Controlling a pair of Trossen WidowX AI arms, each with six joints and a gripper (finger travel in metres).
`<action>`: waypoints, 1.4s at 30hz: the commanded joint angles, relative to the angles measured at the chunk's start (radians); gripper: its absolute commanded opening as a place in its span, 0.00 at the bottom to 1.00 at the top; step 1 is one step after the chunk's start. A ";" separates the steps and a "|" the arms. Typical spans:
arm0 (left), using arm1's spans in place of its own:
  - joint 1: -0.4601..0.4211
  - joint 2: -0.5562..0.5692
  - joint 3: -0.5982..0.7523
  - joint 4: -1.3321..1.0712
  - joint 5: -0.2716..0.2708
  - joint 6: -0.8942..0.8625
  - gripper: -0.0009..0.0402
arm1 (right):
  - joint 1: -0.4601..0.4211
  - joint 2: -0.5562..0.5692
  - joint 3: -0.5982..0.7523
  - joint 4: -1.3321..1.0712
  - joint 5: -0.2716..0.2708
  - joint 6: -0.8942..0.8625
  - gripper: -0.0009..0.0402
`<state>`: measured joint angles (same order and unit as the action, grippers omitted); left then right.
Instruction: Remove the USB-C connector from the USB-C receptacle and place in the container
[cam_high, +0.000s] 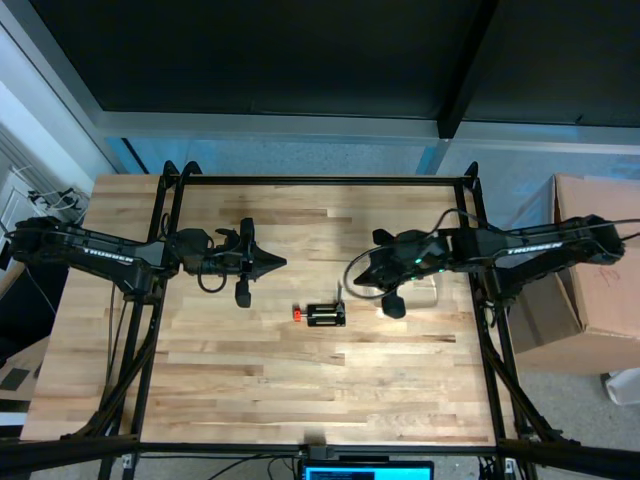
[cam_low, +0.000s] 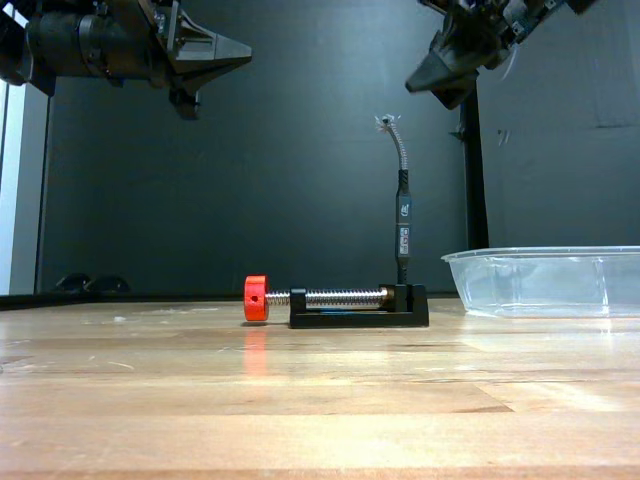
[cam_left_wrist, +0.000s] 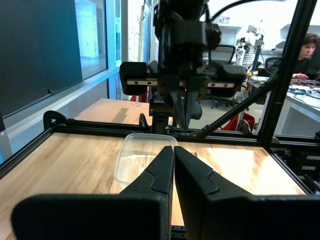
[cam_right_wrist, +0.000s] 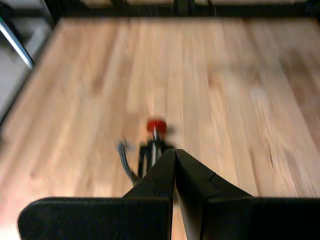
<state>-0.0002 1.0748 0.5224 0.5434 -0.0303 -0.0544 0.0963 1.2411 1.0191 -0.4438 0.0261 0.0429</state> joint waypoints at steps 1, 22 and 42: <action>0.000 0.000 0.000 0.001 0.000 0.000 0.02 | 0.036 0.073 0.091 -0.121 0.044 0.010 0.04; 0.000 0.000 0.000 0.001 0.000 0.000 0.02 | 0.097 0.433 0.462 -0.538 0.078 0.074 0.52; 0.000 0.000 0.000 0.001 0.000 0.000 0.02 | 0.128 0.614 0.462 -0.473 0.079 0.079 0.49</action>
<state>-0.0002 1.0748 0.5228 0.5442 -0.0307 -0.0547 0.2245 1.8473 1.4818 -0.9199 0.1047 0.1226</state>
